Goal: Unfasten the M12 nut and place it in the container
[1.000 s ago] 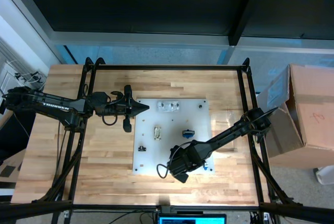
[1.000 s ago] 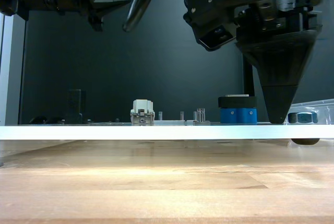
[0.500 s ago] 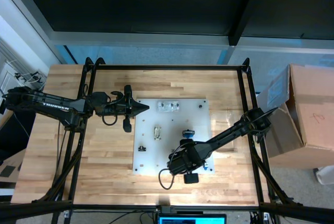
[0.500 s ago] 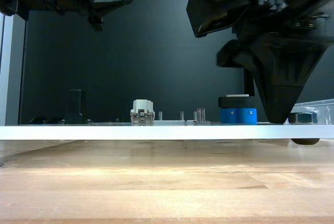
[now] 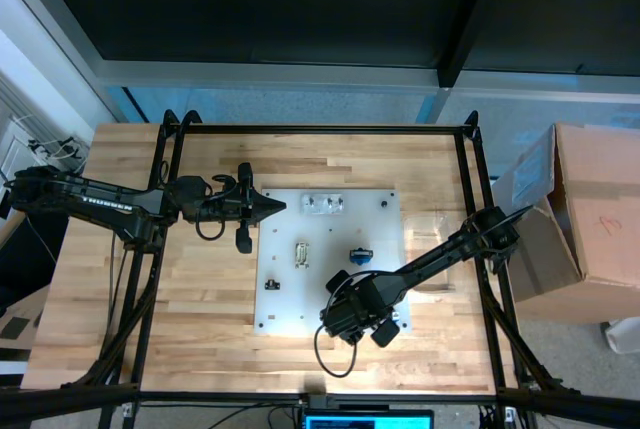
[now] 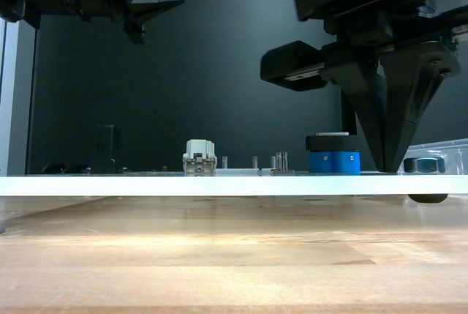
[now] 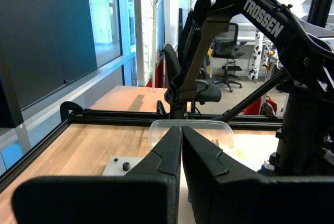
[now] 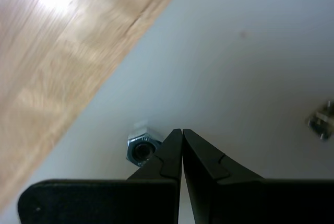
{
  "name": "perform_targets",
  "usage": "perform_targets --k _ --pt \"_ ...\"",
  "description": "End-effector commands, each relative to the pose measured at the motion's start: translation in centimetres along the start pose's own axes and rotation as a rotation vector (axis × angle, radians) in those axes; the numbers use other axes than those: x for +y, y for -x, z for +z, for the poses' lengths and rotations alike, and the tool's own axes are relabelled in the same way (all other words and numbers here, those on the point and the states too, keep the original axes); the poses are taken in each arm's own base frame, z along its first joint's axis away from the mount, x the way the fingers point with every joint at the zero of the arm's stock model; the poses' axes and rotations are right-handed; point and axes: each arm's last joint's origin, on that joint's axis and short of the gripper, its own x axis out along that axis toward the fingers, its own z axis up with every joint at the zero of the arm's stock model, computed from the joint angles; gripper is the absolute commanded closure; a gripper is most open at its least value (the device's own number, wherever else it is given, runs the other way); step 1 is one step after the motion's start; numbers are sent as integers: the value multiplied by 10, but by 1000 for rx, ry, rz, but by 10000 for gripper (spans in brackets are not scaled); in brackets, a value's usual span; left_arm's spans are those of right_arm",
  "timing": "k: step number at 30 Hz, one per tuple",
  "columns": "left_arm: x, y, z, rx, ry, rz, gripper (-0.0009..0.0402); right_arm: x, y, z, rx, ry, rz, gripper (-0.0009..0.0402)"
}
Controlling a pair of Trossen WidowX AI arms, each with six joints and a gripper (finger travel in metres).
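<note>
The silver M12 nut (image 8: 143,148) sits low on the white board (image 8: 250,67) near its wooden-side edge, at the stud's place, held by nothing. In the low view the nut (image 6: 424,165) rests just right of my right gripper (image 6: 391,170). That gripper (image 8: 181,130) is shut with nothing between its fingers, its tip down at the board right beside the nut. In the high view the right gripper (image 5: 368,317) covers the nut. The clear container (image 5: 440,249) lies right of the board. My left gripper (image 5: 275,206) hovers shut over the board's far left edge.
A white connector (image 6: 199,159), thin silver posts (image 6: 280,160) and a blue block (image 6: 333,160) stand on the board. A black frame (image 5: 470,199) rings the table. A cardboard box (image 5: 580,219) sits beyond the right edge.
My right wrist has rolled about its own axis while its tip stayed beside the nut. The nut and the left arm have not moved.
</note>
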Motion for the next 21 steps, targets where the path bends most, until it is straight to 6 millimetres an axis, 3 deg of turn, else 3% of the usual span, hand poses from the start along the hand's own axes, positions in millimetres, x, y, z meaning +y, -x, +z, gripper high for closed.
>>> perform_targets --k 1,6,13,17,21 --pt "0 0 0 -1 0 0 393 0 1 0 -2 144 0 393" --pt "0 0 0 0 0 0 393 0 1 0 -2 352 0 393" --pt "0 0 0 -1 0 0 393 0 1 0 -2 391 -1 393" --pt "0 0 0 0 0 0 393 0 5 -1 -5 335 -14 393" --pt "0 0 0 -1 0 0 393 0 20 -5 -19 112 -19 393"
